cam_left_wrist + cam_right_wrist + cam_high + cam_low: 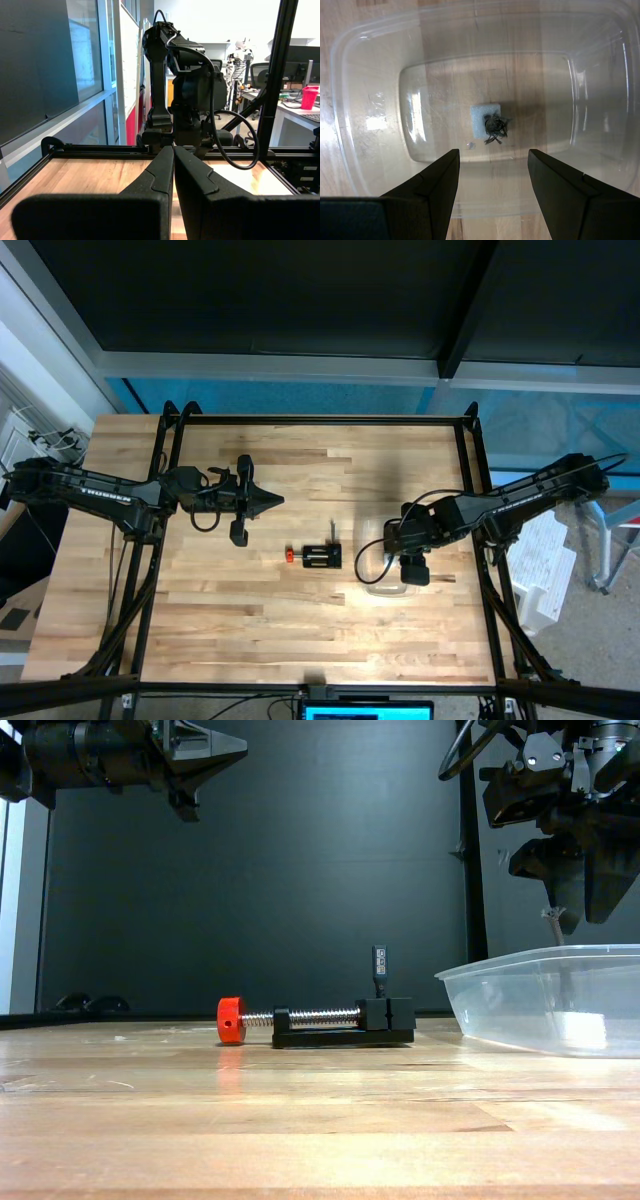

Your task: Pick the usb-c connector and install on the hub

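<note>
The usb-c connector (494, 126) stands in a pale foam block (483, 118) on the floor of a clear plastic tub (370, 100), frayed cable end up. In the low view its cable stub (562, 965) rises just under my right gripper (575, 915). That right gripper (492, 187) hangs above the tub, open, fingers either side of the connector and apart from it. The hub (380, 964) stands upright in a small black vise (322, 557) with a red knob (230, 1020). My left gripper (272, 502) hovers high at the left, shut and holding nothing, its fingers (165, 170) pressed together.
The clear tub (368, 565) sits on the wooden table just right of the vise. A black frame (320, 421) runs around the table's back and sides. Bare wood lies between the vise and the near edge.
</note>
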